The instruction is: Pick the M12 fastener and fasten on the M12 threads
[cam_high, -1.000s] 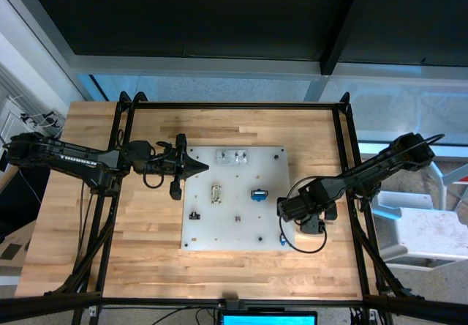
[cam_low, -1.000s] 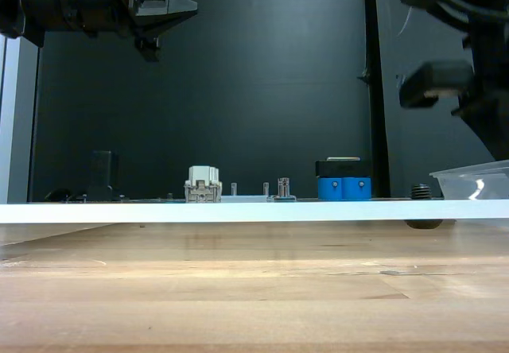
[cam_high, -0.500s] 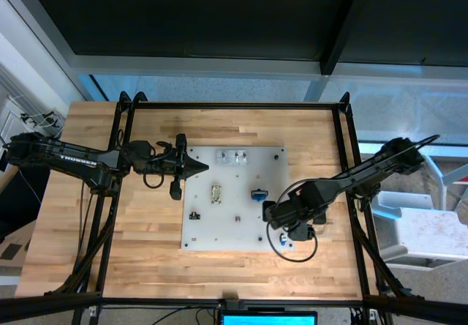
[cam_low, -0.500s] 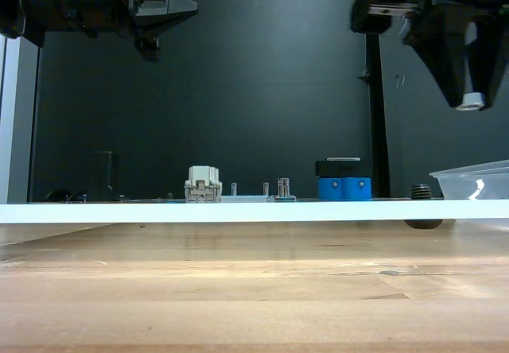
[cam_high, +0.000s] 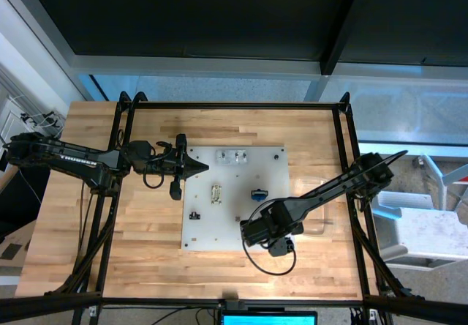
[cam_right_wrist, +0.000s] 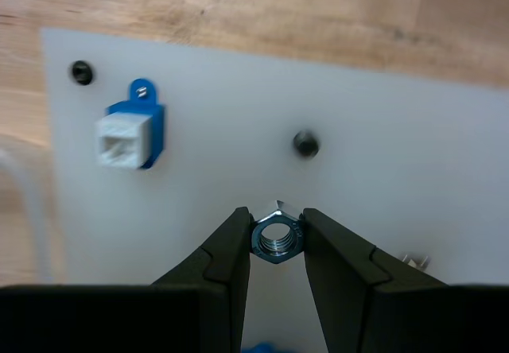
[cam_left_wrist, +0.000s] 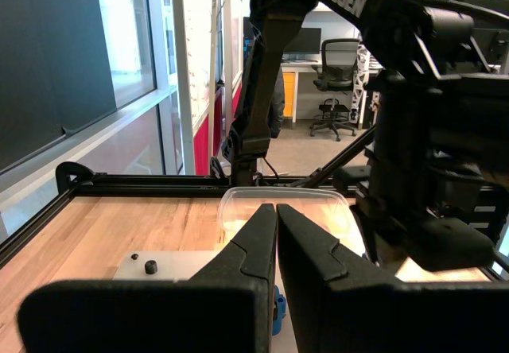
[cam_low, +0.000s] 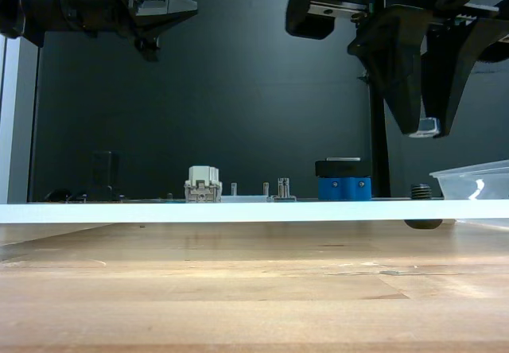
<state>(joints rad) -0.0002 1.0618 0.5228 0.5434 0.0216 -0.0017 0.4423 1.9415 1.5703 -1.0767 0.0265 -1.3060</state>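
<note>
My right gripper is shut on the small silver M12 nut, which sits flat between the fingertips with its hole showing. In the low view the nut hangs well above the black ribbed stud, almost in line with it. The stud is bare. The right wrist view shows a dark stud on the white board, a little ahead of the nut. In the high view the right gripper covers the board's near right part and hides the stud. My left gripper is shut and holds nothing, high over the board's far left edge.
A blue connector block stands mid-right on the board, just beyond the right arm. A clear tray sits off the board's right edge. A grey connector and small posts stand mid-board. A blue-and-white socket lies beside the nut's path.
The right arm swung left from the clear tray to the board's near right part, carrying the nut, and came lower. The left arm has not moved.
</note>
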